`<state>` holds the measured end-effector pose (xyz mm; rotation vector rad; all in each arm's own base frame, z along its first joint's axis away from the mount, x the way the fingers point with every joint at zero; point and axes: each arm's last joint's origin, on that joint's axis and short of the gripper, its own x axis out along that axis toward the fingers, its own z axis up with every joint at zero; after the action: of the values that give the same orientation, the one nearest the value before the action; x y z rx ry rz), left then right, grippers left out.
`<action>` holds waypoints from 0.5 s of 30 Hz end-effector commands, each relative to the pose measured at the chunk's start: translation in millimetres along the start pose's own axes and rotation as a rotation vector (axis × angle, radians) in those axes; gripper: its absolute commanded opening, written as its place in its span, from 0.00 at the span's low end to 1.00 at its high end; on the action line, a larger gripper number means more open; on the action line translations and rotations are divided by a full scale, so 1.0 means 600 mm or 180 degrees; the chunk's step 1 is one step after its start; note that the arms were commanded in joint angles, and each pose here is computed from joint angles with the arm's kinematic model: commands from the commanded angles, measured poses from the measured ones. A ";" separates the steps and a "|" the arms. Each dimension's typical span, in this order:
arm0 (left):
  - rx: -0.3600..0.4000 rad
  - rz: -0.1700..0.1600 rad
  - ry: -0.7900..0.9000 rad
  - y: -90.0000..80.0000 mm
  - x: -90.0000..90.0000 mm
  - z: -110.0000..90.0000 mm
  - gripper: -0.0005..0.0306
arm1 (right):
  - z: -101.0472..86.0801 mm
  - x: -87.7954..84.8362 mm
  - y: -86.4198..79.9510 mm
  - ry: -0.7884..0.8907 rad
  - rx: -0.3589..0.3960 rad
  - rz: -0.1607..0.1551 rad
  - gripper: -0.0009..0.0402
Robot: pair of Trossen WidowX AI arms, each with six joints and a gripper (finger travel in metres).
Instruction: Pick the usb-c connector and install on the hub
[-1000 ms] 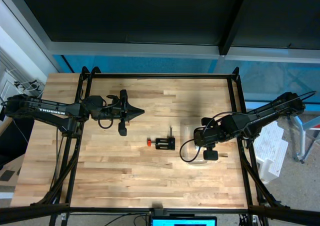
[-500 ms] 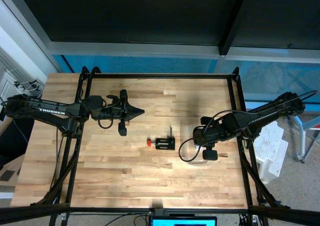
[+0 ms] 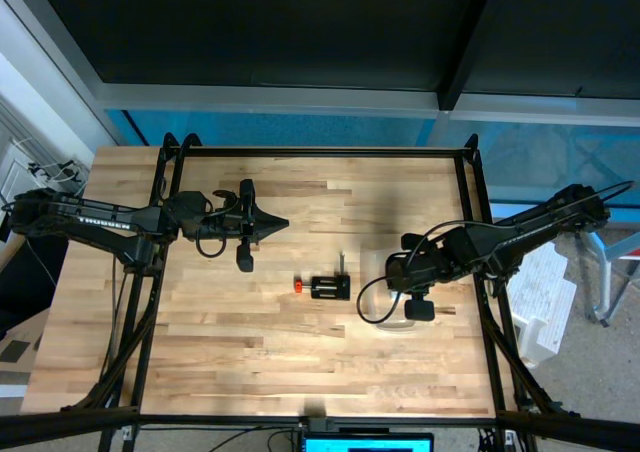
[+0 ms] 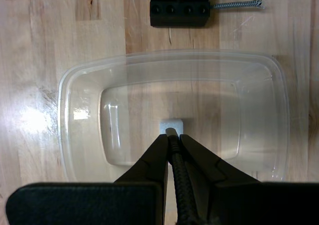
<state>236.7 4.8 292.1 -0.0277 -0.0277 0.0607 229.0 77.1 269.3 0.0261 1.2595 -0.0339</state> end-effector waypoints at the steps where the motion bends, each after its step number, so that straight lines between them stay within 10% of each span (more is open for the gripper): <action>1: 0.0001 0.0000 0.0004 0.000 0.000 0.000 0.02 | 0.002 0.005 0.001 0.0002 0.0000 -0.0002 0.02; 15: 0.0001 0.0000 0.0001 0.000 0.000 0.000 0.02 | 0.040 0.008 0.004 -0.0035 0.0166 -0.0022 0.02</action>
<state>236.7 4.8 292.1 -0.0277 -0.0277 0.0607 250.7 79.4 273.0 0.0646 1.2450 -0.0648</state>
